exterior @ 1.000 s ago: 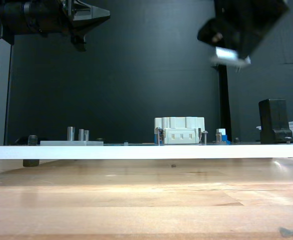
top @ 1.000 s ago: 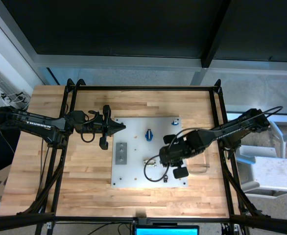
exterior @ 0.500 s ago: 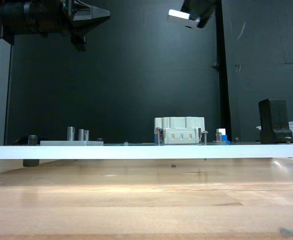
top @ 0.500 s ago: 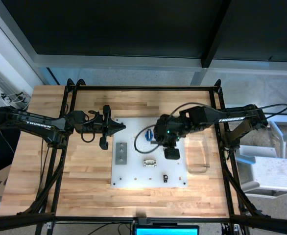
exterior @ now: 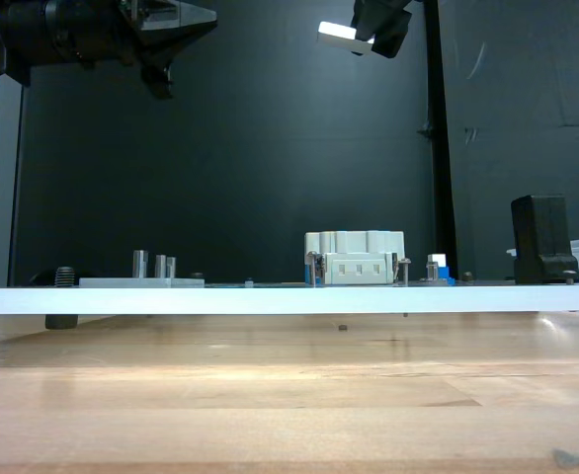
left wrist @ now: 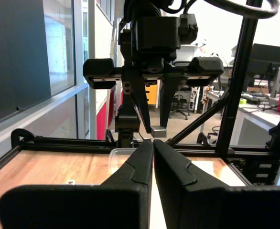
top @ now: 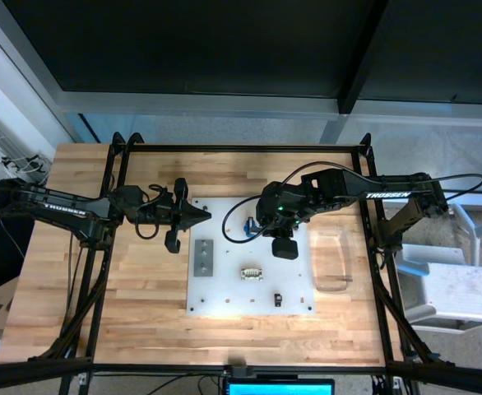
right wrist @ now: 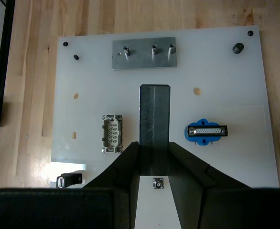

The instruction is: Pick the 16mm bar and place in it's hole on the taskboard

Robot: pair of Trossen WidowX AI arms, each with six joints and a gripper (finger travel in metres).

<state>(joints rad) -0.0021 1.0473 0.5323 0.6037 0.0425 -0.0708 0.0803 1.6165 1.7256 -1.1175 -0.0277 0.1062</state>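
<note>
16mm bar clamped end-down in right gripper, mid-frame above taskboard, evidently poised for insertion; left gripper, fingers together, hovers centre-left.

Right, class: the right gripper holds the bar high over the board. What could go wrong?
1. The bar, clamped only at one end in the right gripper, might slip and fall onto the taskboard.
2. The shut left gripper hovers at the taskboard's left edge; a leftward move could clip it.

Left pincer closed (aloft); right pincer clamped.
</note>
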